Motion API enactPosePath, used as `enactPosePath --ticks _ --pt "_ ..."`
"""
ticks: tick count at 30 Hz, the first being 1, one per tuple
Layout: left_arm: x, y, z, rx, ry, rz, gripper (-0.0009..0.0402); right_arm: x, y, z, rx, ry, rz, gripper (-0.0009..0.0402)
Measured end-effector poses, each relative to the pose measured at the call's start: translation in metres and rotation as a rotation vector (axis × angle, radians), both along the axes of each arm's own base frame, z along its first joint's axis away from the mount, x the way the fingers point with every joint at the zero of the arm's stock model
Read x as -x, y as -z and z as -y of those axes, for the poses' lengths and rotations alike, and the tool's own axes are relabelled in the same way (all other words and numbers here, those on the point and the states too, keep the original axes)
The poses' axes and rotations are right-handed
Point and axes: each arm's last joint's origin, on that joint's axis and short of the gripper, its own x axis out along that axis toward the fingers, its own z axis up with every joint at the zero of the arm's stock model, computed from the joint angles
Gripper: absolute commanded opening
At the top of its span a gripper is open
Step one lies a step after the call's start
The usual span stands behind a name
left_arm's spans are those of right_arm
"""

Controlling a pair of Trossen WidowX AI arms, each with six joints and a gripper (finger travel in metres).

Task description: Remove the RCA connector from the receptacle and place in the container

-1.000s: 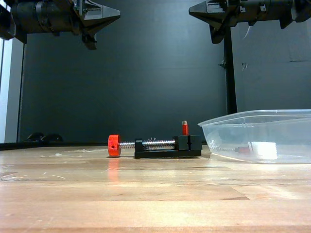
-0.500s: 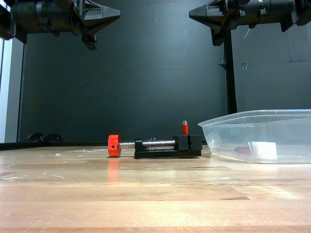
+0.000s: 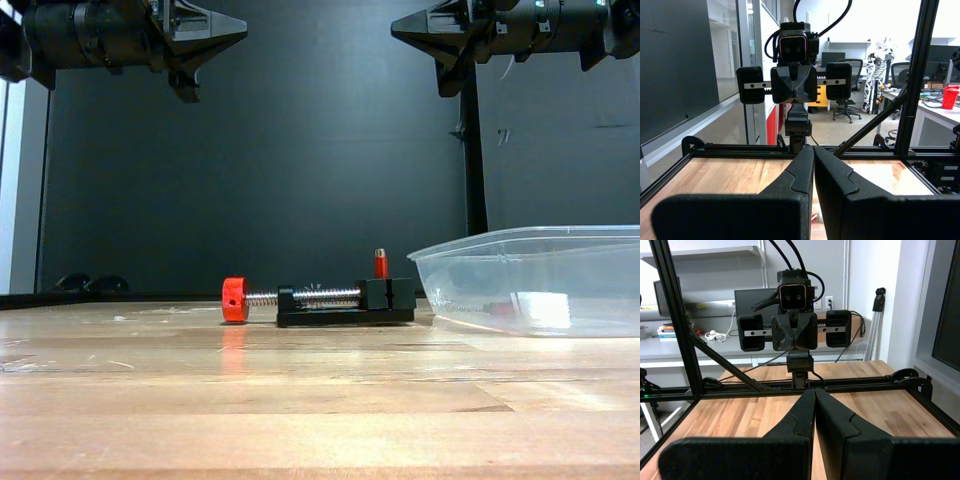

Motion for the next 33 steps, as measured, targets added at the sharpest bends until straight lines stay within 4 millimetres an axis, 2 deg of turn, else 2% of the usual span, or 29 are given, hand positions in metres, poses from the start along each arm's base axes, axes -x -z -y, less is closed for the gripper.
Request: enactPosePath --ticks 33 --pt "-0.0001 0.0 0.0 0.0 0.0 0.0 0.0 -0.0001 0.0011 -0.0007 -0.001 -0.003 -0.012 0.0"
